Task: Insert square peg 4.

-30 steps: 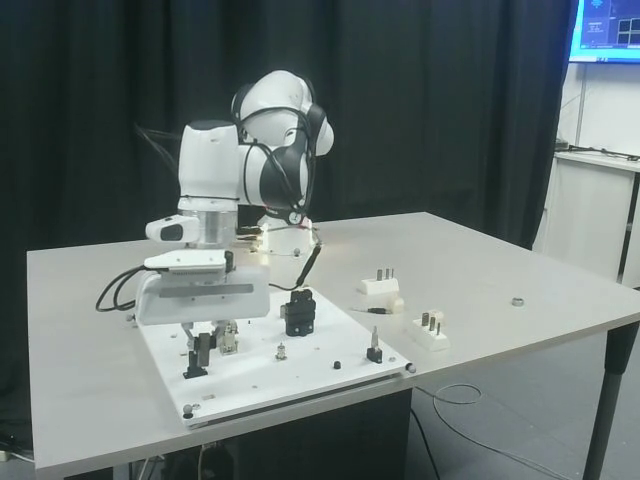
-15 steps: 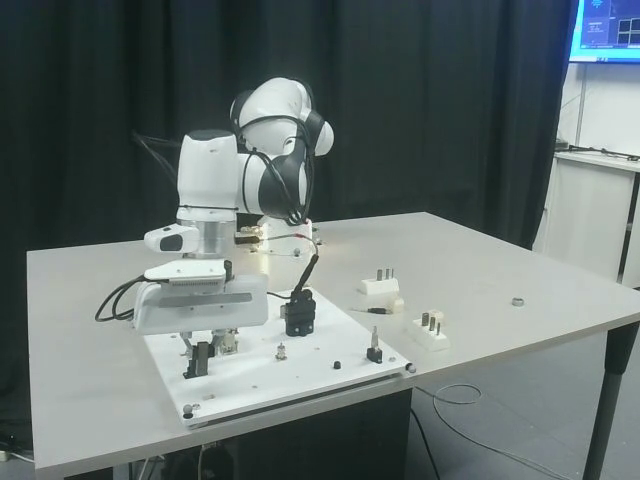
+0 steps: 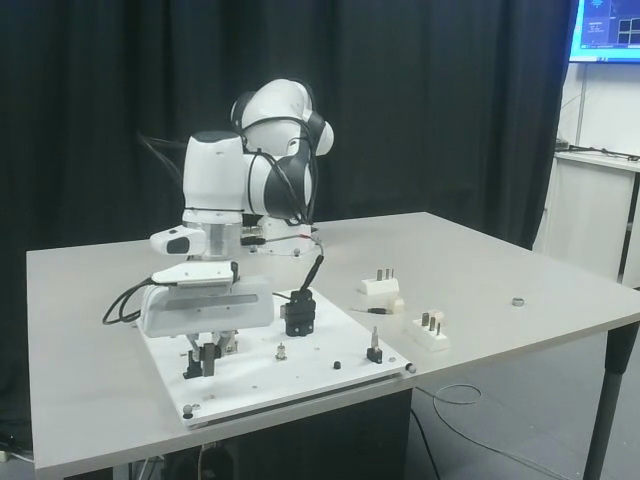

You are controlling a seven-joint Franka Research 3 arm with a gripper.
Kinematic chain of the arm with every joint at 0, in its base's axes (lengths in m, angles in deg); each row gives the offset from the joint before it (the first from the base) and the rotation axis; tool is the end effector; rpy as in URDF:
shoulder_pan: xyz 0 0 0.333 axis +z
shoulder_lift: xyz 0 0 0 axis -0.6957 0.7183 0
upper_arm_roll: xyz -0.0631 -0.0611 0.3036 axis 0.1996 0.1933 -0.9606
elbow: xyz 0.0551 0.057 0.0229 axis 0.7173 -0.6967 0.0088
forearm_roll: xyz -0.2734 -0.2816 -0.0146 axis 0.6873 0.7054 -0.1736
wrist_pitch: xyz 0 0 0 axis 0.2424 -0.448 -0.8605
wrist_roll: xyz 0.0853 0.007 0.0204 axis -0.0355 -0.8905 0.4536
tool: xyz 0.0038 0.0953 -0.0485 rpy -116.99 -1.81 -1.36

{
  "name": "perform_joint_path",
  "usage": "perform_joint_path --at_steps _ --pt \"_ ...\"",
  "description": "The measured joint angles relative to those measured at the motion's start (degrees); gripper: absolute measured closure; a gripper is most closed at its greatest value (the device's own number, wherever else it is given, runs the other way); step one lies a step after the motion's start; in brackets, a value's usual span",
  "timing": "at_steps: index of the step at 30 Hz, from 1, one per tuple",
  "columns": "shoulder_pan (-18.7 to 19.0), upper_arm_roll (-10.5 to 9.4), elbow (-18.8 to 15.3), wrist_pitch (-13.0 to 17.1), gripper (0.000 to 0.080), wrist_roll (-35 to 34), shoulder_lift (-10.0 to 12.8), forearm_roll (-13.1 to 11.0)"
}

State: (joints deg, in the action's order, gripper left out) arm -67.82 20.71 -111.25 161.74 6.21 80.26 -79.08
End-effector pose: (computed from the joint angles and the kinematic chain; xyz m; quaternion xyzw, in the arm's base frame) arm 0.6827 -0.4385 0.2565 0.9206 -0.3819 0.0783 0.0247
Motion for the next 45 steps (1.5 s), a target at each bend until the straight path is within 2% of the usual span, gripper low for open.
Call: perform_joint_path --at_steps 16,23,35,45 --pt "0.94 1.33 1.05 0.21 0.0649 0.1 1.07 0.28" --pt "1.27 1.84 1.21 1.52 0.0649 1.29 1.62 0.34" --pt "1.43 1.94 1.21 3.18 0.0649 2.3 2.37 0.45" --pt "1.43 2.01 1.21 3.44 0.0649 2.39 2.85 0.48"
